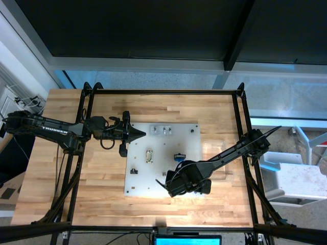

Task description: Pick the M12 fastener and fasten on the M12 threads

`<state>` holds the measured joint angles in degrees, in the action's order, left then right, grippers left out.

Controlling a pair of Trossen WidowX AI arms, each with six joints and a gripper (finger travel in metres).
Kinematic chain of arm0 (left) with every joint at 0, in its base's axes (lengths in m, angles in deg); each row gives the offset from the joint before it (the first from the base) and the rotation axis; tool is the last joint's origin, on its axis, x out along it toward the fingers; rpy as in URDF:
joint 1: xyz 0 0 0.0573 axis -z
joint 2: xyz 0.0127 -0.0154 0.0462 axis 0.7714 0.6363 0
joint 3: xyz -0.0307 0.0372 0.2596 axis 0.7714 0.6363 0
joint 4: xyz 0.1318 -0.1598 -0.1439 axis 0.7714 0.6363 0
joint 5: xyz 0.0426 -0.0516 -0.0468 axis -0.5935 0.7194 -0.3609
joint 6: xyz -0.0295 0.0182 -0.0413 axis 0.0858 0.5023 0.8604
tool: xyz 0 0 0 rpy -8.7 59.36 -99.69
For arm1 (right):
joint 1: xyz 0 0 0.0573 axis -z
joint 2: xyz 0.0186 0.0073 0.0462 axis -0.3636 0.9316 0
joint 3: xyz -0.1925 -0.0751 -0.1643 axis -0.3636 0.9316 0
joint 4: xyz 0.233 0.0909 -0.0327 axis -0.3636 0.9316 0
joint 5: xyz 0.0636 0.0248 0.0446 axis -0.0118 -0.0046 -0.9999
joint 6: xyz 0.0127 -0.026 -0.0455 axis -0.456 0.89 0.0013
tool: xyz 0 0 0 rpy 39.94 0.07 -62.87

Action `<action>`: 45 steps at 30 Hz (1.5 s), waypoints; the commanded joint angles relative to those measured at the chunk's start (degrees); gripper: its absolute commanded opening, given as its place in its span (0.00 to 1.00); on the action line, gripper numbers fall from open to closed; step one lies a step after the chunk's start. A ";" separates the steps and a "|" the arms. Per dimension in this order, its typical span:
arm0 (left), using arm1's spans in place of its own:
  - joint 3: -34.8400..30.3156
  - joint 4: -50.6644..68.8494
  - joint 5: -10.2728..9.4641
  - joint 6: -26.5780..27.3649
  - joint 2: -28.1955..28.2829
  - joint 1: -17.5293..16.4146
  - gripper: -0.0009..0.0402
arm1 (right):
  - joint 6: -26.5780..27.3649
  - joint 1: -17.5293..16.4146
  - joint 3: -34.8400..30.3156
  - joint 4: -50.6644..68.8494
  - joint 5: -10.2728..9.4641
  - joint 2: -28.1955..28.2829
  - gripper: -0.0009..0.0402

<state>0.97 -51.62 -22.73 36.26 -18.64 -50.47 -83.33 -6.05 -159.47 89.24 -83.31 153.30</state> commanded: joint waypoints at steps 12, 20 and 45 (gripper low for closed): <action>0.00 -0.04 0.00 0.00 0.02 -0.02 0.02 | 67.21 -0.26 -0.11 -1.46 -0.35 -0.04 0.61; 0.00 -0.02 0.00 0.00 0.02 -0.02 0.02 | 83.78 -0.55 -0.11 -2.62 -0.37 0.04 0.61; 0.00 -0.02 0.00 0.00 0.02 -0.02 0.02 | 97.66 0.50 6.12 -8.39 3.63 0.04 0.03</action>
